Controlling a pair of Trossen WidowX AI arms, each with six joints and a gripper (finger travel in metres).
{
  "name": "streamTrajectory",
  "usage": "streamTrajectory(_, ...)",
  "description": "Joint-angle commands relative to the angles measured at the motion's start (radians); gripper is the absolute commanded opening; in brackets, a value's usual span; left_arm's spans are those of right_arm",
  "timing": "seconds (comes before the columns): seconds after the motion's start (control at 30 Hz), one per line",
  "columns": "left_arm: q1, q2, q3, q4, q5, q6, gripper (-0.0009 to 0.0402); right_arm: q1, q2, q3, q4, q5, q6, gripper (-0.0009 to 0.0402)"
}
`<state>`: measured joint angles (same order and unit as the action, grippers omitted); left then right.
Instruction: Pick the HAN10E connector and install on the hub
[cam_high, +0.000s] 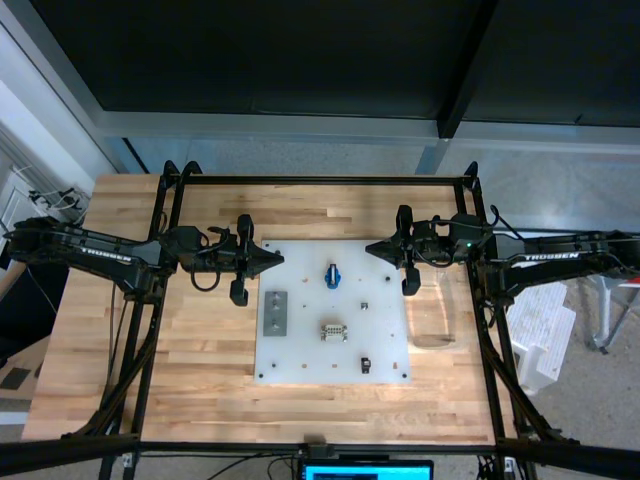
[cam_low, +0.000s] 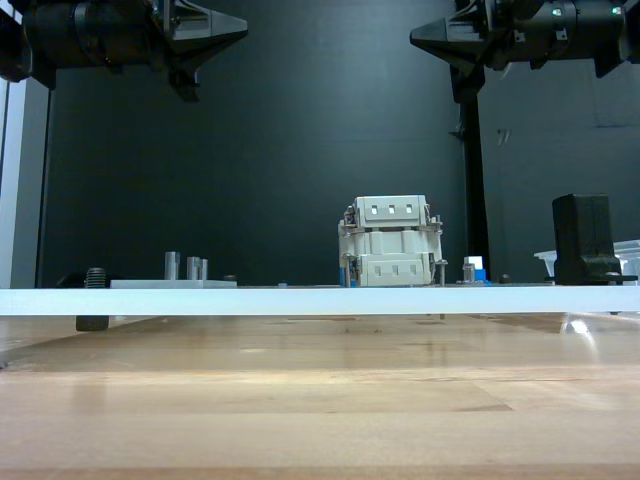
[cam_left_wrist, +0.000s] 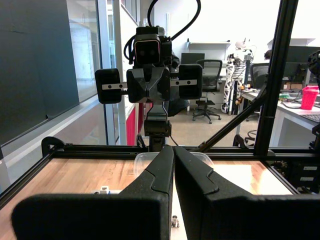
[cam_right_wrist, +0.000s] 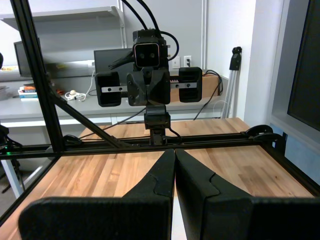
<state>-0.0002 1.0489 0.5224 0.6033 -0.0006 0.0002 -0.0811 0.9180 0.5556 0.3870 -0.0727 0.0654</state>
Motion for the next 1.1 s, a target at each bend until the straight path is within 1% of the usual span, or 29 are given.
streamTrajectory(0.03,0.000,0.000,0.000,0.000,0.000,0.000,0.0000,0.000,0.001,0.002,0.000,0.001,0.001,0.0000)
streamTrajectory(1.1,0.000,0.000,0.000,0.000,0.000,0.000,0.0000,0.000,0.001,0.002,-0.028,0.001,0.000,0.0000)
